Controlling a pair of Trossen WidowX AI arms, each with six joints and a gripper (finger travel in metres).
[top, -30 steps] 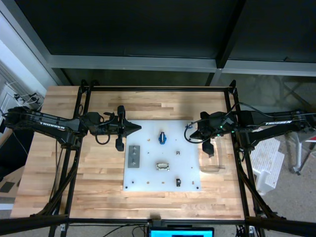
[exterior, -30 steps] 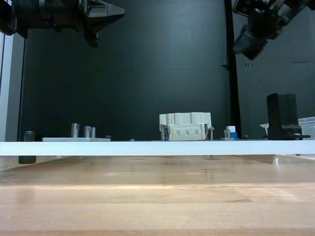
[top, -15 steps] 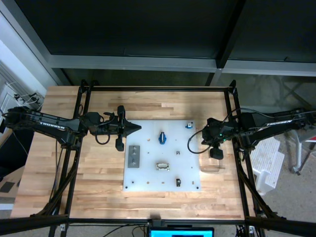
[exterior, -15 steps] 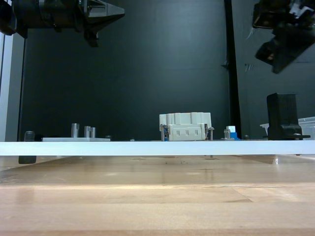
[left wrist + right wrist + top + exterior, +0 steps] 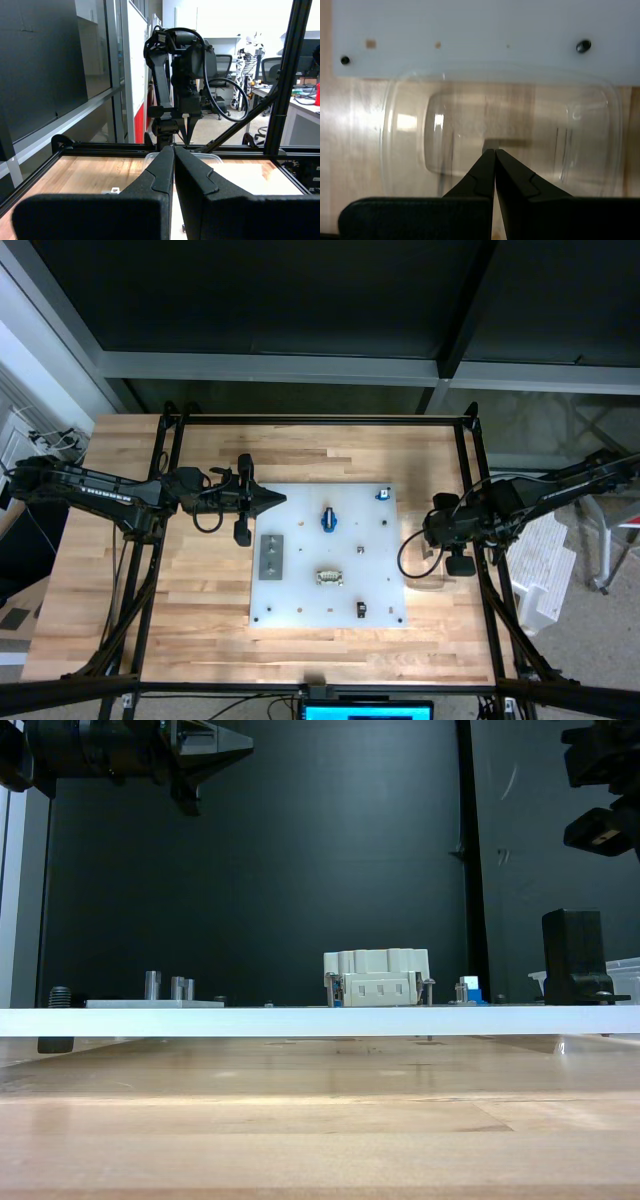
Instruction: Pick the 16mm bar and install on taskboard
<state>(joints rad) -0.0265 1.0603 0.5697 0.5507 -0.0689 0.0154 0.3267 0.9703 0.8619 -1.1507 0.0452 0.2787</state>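
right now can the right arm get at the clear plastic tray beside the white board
Probably yes: the right gripper, fingers shut, hangs directly over the clear plastic tray, with nothing seen between them. The left gripper, also shut, hovers at the far left corner of the white board, well clear.

The 16mm bar (image 5: 492, 144) seemingly lies in a clear tray (image 5: 387, 145).

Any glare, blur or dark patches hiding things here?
Right wrist view: glare on the clear tray, under the shut right gripper, washes out a dark piece inside; whether it is the 16mm bar, cannot tell. Low view: the shut left gripper, raised above the board's left edge, merges into the black backdrop. High view: evenly lit.
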